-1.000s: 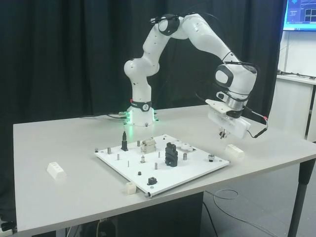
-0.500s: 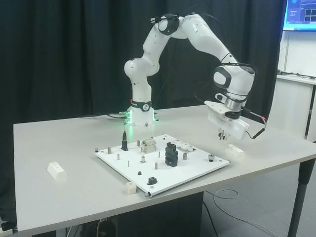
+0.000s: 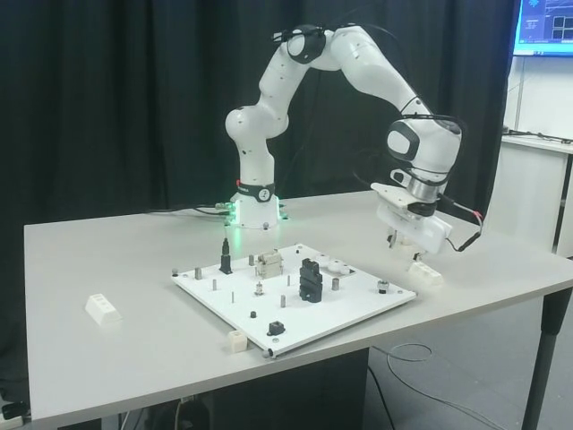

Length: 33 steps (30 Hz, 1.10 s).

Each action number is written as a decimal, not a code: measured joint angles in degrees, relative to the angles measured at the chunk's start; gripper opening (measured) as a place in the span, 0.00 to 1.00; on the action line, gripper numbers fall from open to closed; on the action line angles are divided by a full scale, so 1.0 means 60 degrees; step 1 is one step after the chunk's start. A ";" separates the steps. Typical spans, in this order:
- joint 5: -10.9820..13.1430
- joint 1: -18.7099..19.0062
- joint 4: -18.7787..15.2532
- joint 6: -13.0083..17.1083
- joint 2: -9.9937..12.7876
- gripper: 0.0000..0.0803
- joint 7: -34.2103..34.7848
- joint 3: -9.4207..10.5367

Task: Place Ethernet.

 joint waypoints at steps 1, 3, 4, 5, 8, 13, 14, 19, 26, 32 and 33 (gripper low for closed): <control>0.0014 0.0011 0.0000 0.0008 -0.0001 0.97 0.0000 -0.0007; 0.0029 0.0029 0.0000 0.0025 -0.0003 0.97 0.0000 -0.0017; 0.0036 0.0037 0.0000 0.0035 -0.0003 0.97 0.0000 -0.0020; 0.0042 0.0046 0.0000 0.0044 -0.0004 0.97 0.0000 -0.0025; 0.0058 0.0073 0.0000 0.0065 -0.0004 0.99 0.0000 -0.0042; 0.0068 0.0140 0.0000 0.0083 -0.0004 0.99 0.0000 -0.0095; 0.0069 0.0149 0.0000 0.0085 -0.0004 0.99 0.0000 -0.0101; 0.0071 0.0165 -0.0001 0.0095 -0.0004 1.00 0.0000 -0.0106; 0.0072 0.0169 -0.0005 0.0118 -0.0004 1.00 0.0000 -0.0107; 0.0073 0.0169 -0.0015 0.0133 -0.0004 1.00 0.0000 -0.0111; 0.0073 0.0170 -0.0018 0.0136 -0.0004 1.00 0.0000 -0.0112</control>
